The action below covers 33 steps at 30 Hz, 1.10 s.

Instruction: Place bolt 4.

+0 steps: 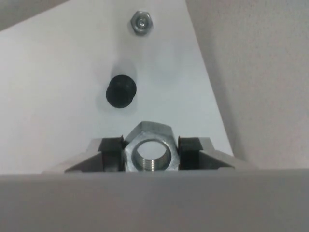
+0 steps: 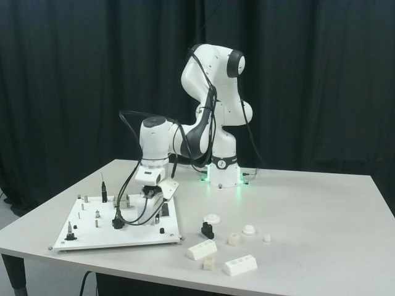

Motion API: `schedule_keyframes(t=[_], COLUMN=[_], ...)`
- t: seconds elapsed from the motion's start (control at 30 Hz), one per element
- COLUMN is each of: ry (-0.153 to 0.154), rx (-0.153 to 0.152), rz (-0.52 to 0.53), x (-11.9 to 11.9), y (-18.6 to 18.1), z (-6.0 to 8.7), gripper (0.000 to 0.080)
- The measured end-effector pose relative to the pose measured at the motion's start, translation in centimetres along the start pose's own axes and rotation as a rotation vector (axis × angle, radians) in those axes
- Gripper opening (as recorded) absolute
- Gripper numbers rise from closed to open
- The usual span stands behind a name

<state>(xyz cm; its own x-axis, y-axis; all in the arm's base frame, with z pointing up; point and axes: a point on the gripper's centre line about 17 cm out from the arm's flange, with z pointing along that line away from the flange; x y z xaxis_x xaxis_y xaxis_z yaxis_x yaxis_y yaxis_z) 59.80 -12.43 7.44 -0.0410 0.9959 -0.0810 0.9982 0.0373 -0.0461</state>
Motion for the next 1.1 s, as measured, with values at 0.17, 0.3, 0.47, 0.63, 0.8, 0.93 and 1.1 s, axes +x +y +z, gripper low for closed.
schedule_keyframes(t=[0.17,0.3,0.47,0.63,0.8,0.93,1.1], ry=[0.0,0.001,0.003,0.003,0.002,0.0,-0.005], rx=[-0.002,-0.004,-0.008,-0.014,-0.021,-0.026,-0.037], rz=[0.005,0.042,0.09,0.132,0.206,0.267,0.335], x=[0.1,0.2,0.5,0.8,1.0,1.1,1.2], y=[0.1,0.2,0.5,0.9,1.5,2.1,3.0], z=[0.0,-0.1,-0.3,-0.4,-0.5,-0.5,-0.4], gripper=[0.0236,0.0236,0.0236,0.0236,0.0236,0.0236,0.0236])
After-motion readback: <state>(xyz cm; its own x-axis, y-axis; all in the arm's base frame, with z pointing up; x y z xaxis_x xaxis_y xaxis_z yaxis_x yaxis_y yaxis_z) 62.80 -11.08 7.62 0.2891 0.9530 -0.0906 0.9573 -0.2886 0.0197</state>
